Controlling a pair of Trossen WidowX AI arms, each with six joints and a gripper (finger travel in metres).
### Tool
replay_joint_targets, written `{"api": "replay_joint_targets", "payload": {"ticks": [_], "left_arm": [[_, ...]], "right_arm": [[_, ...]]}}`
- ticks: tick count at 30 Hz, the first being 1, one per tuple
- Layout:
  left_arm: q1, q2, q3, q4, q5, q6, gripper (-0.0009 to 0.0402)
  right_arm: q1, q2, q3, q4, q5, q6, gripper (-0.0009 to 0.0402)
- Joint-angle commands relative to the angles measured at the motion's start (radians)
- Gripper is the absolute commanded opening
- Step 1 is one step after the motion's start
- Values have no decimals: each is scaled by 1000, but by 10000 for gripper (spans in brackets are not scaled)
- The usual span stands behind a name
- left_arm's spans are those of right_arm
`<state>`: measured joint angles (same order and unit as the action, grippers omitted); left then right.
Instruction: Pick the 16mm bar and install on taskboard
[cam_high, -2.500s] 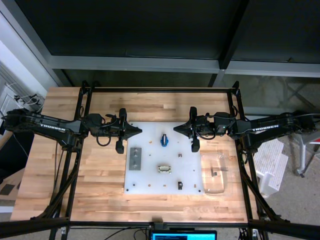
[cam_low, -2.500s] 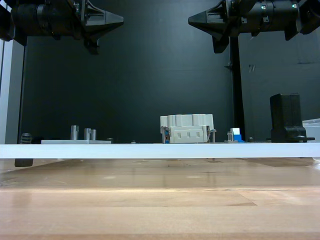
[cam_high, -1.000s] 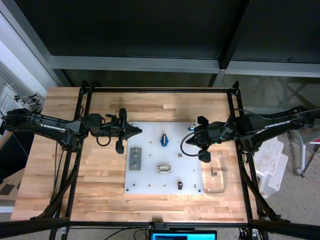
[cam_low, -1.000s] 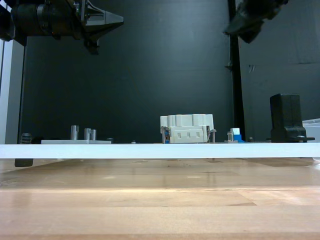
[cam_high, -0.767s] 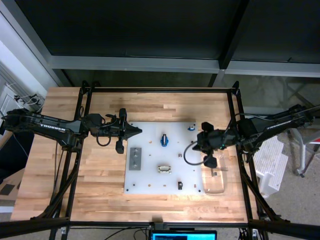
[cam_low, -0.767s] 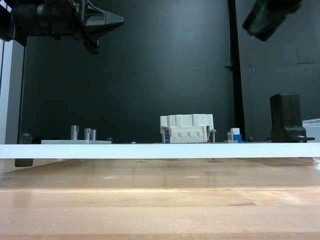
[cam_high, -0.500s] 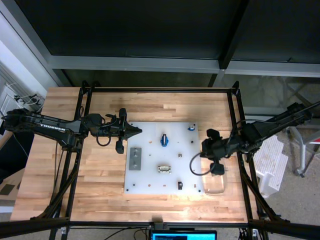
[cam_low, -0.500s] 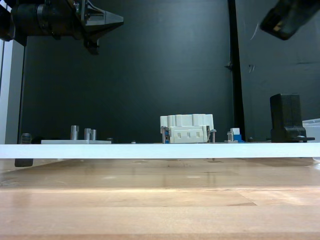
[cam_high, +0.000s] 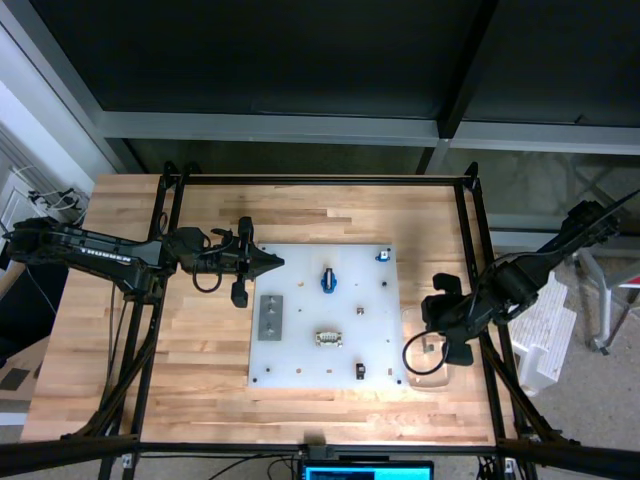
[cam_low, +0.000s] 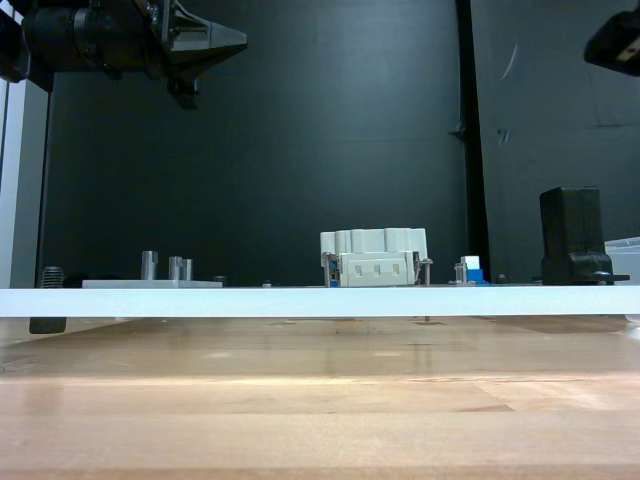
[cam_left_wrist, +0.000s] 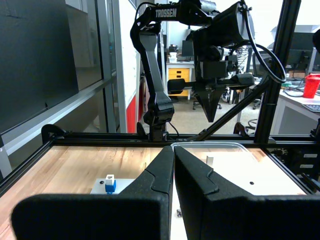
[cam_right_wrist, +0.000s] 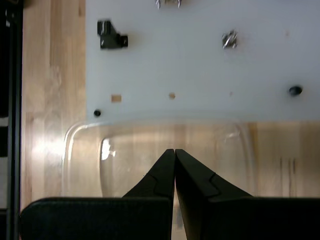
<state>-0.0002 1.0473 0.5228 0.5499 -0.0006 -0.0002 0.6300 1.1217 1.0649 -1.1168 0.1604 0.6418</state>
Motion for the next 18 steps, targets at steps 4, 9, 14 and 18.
{"api": "replay_joint_targets", "payload": {"ticks": [4, 9, 14, 18], "left_arm": [[0, 0, 0, 0, 0, 0, 0], [0, 0, 0, 0, 0, 0, 0], [0, 0, 0, 0, 0, 0, 0], [0, 0, 0, 0, 0, 0, 0]], "right_arm": [[53, 1, -2, -39, -4, 41, 0], [86, 11, -6, -79, -8, 58, 0], [103, 56, -10, -107, -41, 57, 0], [107, 80, -10, -106, -49, 57, 2]]}}
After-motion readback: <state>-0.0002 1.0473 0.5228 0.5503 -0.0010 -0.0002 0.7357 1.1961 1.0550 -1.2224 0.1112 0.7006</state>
